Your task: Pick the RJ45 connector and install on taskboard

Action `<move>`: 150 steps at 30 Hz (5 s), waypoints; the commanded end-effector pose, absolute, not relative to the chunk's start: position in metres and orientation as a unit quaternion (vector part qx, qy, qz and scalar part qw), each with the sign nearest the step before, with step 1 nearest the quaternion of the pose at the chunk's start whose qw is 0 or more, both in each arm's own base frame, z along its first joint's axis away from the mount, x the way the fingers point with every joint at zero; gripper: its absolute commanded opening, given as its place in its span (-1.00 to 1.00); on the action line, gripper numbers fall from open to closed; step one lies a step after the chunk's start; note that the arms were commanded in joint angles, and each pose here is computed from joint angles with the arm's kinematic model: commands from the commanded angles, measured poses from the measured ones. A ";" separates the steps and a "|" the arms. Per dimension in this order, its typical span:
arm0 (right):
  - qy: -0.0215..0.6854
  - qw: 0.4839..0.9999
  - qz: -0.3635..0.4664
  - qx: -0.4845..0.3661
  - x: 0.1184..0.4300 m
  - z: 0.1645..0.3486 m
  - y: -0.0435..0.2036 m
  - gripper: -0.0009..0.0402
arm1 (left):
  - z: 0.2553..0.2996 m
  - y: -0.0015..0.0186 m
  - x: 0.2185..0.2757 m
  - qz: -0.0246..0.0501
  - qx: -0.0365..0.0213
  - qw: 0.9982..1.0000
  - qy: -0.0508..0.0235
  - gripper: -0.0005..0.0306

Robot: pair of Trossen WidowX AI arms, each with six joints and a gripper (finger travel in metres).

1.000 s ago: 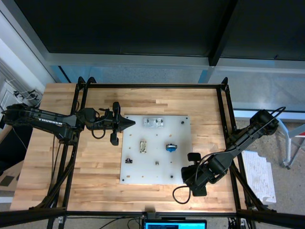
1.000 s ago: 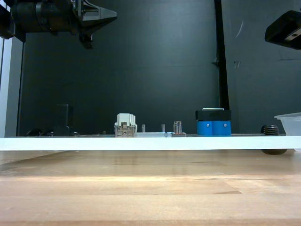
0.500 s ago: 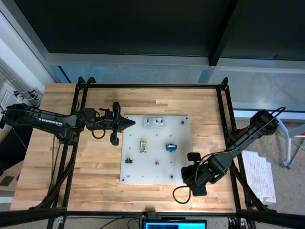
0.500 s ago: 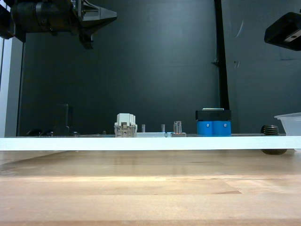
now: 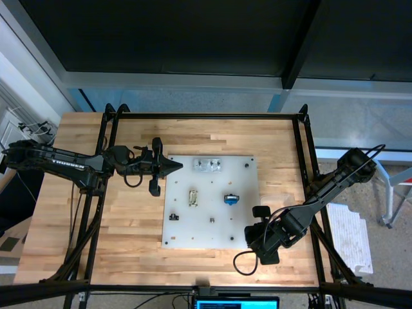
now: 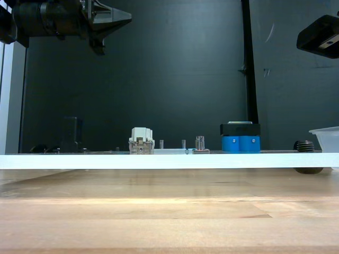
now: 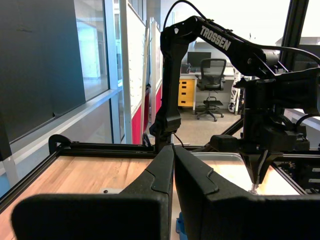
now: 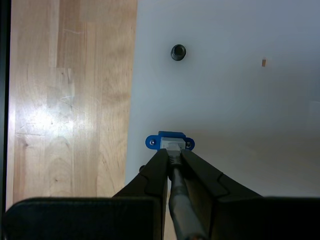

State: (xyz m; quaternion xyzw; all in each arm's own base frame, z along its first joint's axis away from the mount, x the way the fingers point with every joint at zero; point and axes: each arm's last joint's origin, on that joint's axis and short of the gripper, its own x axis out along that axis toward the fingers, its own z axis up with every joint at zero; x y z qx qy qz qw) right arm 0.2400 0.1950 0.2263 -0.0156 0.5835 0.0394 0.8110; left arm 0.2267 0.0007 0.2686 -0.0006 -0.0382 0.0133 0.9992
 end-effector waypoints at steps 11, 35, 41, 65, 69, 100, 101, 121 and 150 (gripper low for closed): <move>0.588 0.808 0.041 -0.016 0.239 0.224 0.194 -0.95 | 0.2686 0.0008 0.2268 0.014 -0.001 0.999 -0.038 -0.96; 0.590 0.806 0.037 -0.019 0.241 0.218 0.196 -0.95 | 0.2686 0.0008 0.2268 0.014 -0.001 0.999 -0.038 -0.96; 0.594 0.804 0.038 -0.020 0.245 0.208 0.200 -0.95 | 0.2686 0.0008 0.2268 0.014 0.000 0.999 -0.038 -0.96; 0.594 0.804 0.033 -0.009 0.242 0.208 0.199 -0.95 | 0.2686 0.0008 0.2268 0.014 -0.001 0.999 -0.038 -0.96; 0.592 0.805 0.034 -0.007 0.242 0.210 0.199 -0.95 | 0.2686 0.0008 0.2268 0.014 -0.001 0.999 -0.038 -0.96; 0.580 0.814 0.041 0.003 0.234 0.249 0.192 0.09 | 0.2686 0.0007 0.2268 0.013 0.000 0.999 -0.038 -0.96; 0.579 0.814 0.042 0.003 0.233 0.252 0.192 0.10 | 0.2686 0.0008 0.2268 0.014 0.000 0.999 -0.038 -0.97; 0.597 0.802 0.028 -0.012 0.226 0.262 0.179 0.09 | 0.2685 0.0008 0.2269 0.014 -0.001 0.999 -0.038 -0.97; 0.461 0.885 -0.027 -0.049 0.252 0.312 0.027 0.00 | 0.2686 0.0007 0.2268 0.013 -0.001 0.999 -0.038 -0.96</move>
